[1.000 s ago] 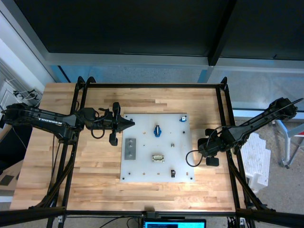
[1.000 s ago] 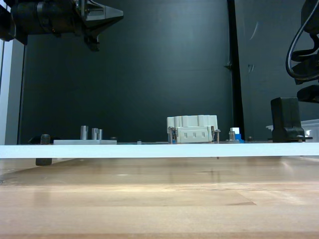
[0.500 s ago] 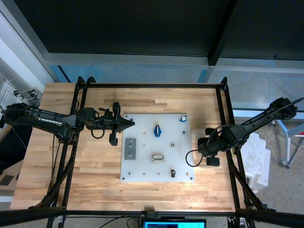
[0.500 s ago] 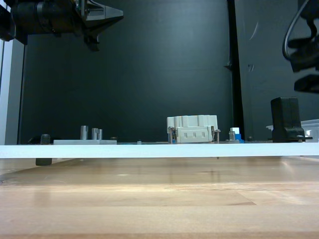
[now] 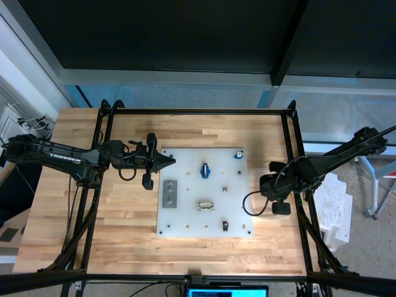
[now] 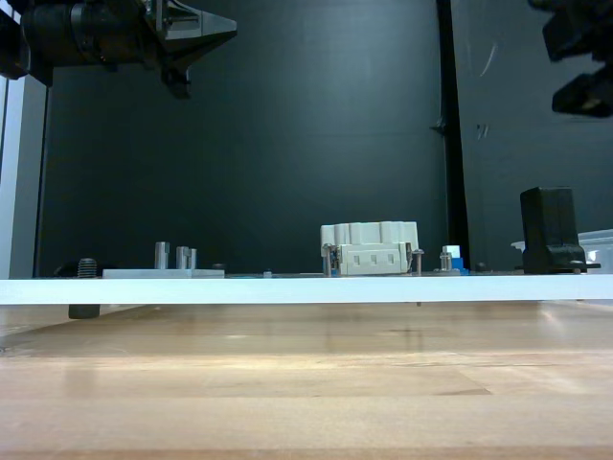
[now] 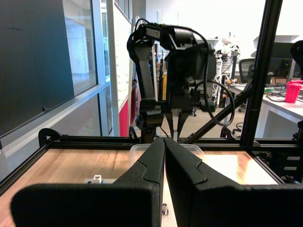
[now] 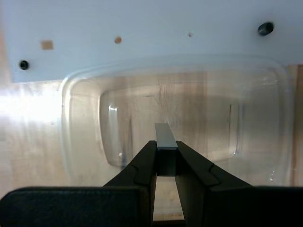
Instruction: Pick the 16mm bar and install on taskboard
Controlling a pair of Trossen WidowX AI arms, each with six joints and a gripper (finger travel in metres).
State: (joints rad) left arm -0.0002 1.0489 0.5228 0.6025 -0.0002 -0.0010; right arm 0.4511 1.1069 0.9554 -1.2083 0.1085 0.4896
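- Right gripper (image 8: 165, 147) – pinching the bar (image 8: 165, 135) between its fingertips; the bar's grey end sticks out past the tips.
- Bar is in the air over the clear tray (image 8: 64, 142), not touching it, and not on the board.
- Tray lies on the worktop (image 5: 124, 241), just off the board's (image 5: 185, 219) 3 o'clock edge.
- High view: right gripper sits off the board's 3 o'clock side, beyond its edge; low view shows it raised well above board level.
- Left gripper (image 5: 167, 159) – fingers pressed together, holding nothing; hovers at the board's 10 o'clock corner, pointing toward 3 o'clock, high above the board in the low view.
- On the board: grey block (image 5: 169, 193) at 9 o'clock, blue knob (image 5: 205, 169) near 12, beige connector (image 5: 206, 206) close to centre, black fitting (image 5: 226, 225) toward 5.
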